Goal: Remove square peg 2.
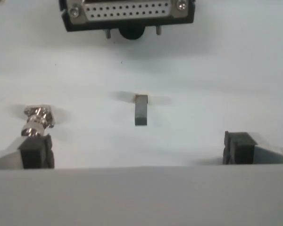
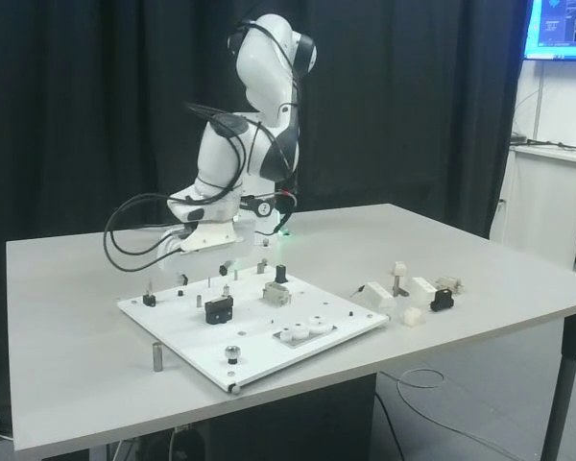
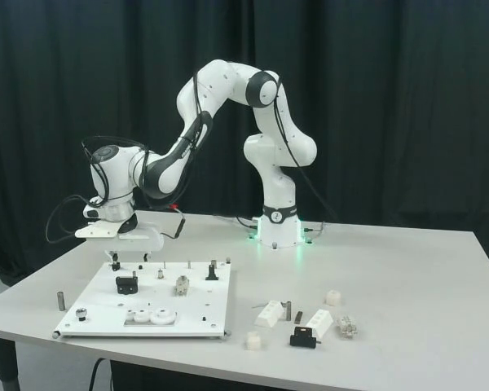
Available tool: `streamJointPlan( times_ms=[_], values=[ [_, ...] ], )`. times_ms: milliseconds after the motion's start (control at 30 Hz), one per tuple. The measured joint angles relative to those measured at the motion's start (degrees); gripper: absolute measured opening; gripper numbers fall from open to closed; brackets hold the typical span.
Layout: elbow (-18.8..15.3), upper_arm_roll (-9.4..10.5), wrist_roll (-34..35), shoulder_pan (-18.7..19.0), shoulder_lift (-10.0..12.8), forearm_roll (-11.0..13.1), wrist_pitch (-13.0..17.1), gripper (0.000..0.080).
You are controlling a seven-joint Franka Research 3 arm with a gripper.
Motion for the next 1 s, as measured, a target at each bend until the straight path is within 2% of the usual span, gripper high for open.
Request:
streamJointPlan(
  times_ms=[200,433,1000],
  values=[
    [-1.77,-0.51,-2.97,-0.05,-0.02,2.45,2.34,0.08],
    [-3.49,-0.58,-4.91,-0.04,-0.09,3.83,4.47,0.08],
    [-8.44,-1.12,-8.42,-0.04,-1.06,4.15,11.13,0.08]
  ],
)
